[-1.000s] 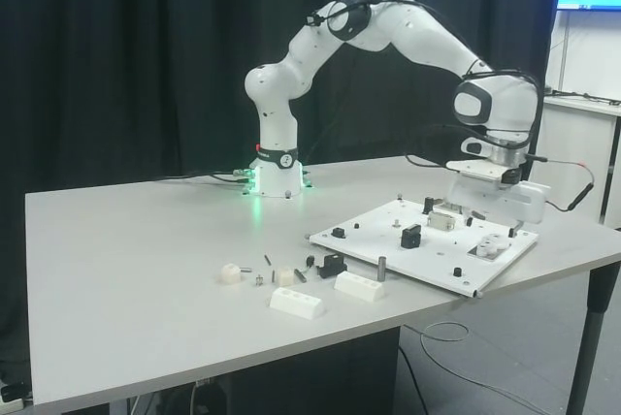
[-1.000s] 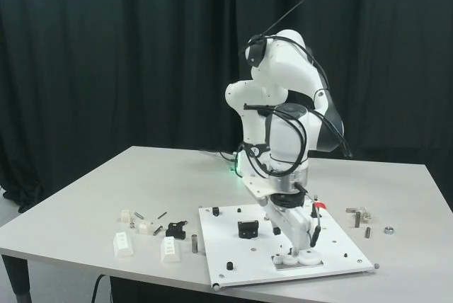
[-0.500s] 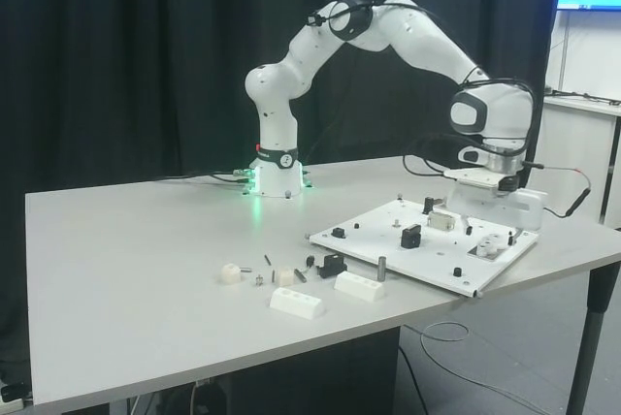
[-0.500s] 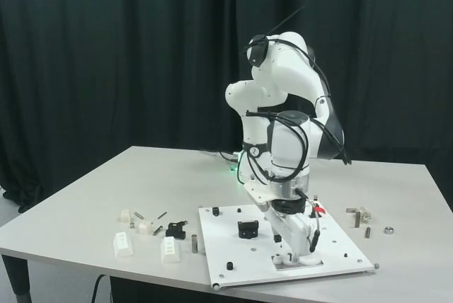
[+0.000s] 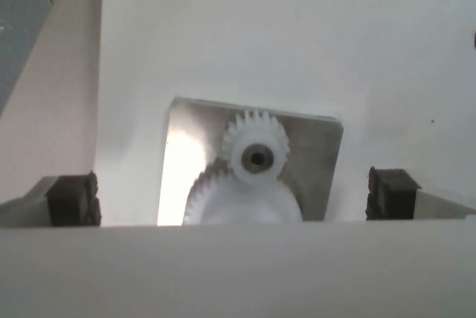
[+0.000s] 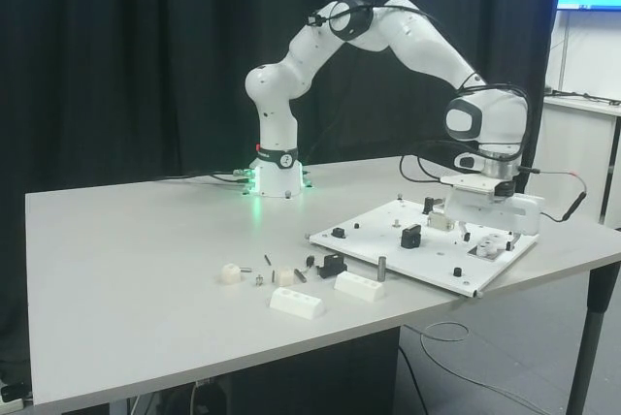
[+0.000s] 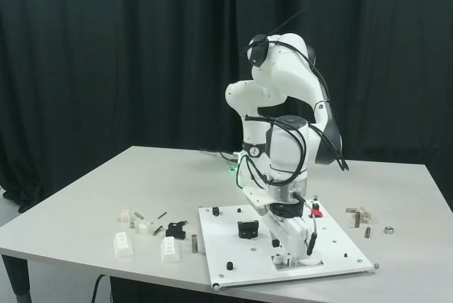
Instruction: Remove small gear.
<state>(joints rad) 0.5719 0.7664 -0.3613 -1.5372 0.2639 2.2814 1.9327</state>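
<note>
Only my wrist view showed the small gear: flat on a grey plate recessed in the white board, bore facing up at me, teeth meshed with a larger gear. Room views hid it behind my gripper. My arm reached out, wrist bent down low over the board. Fingers were spread wide either side, gripping nothing.

A robotics lab is showing here: black curtains are hanging behind a grey table where a white robot arm is working over an assembly board.
</note>
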